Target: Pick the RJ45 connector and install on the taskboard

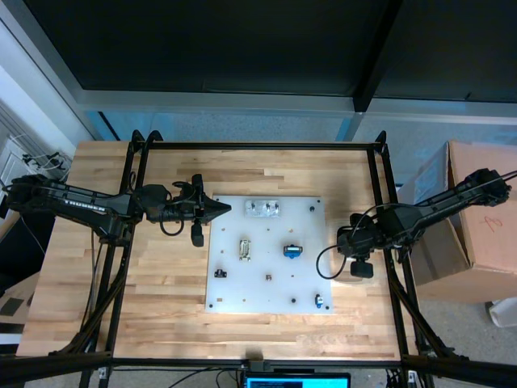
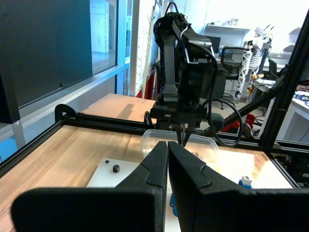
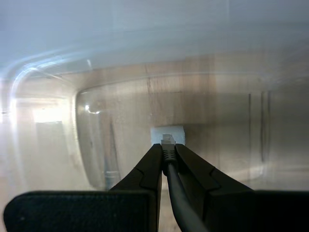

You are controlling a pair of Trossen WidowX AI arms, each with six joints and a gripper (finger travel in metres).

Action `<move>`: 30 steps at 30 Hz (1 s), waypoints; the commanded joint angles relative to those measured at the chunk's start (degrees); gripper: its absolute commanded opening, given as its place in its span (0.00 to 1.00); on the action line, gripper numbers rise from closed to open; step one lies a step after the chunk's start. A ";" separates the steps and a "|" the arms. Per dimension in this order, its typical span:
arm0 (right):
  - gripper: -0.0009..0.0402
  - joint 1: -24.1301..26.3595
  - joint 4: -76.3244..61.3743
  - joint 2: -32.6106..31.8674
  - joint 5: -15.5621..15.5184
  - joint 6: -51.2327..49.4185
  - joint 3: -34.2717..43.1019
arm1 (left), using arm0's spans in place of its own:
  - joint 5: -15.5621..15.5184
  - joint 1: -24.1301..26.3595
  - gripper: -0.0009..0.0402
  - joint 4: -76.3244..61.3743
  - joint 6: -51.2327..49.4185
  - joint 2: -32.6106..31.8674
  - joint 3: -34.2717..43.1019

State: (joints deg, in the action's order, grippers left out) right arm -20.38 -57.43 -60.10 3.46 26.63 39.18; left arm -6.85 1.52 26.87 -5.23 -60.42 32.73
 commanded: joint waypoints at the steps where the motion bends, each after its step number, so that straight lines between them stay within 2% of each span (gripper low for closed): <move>1: 0.02 -0.44 -2.78 0.00 0.07 -0.04 2.36 | 0.00 -0.02 0.02 0.00 0.00 -0.02 0.00; 5: 0.02 -2.40 -3.91 -0.20 0.04 -0.04 4.44 | 0.00 0.00 0.02 0.02 0.00 -0.02 0.00; 10: 0.02 -7.23 -3.82 -1.77 0.04 -0.04 6.69 | 0.00 0.00 0.02 0.00 0.00 -0.02 0.00; 14: 0.02 -11.56 -3.30 -5.33 0.22 -0.02 9.86 | 0.00 0.00 0.02 0.00 0.00 -0.02 0.00; 17: 0.02 -13.42 -3.37 -8.72 1.79 -0.04 13.09 | 0.00 -0.02 0.02 0.00 0.00 -0.02 0.00; 19: 0.02 -14.14 -3.43 -11.37 3.06 0.00 15.54 | 0.00 0.00 0.02 0.00 0.00 -0.02 0.00; 30: 0.02 -15.23 -3.32 -25.05 3.04 -0.52 27.93 | 0.00 0.00 0.02 -0.02 0.00 -0.02 0.00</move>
State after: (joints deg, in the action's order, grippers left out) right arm -35.55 -60.77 -83.77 6.48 26.17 65.98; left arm -6.85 1.52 26.85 -5.23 -60.42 32.73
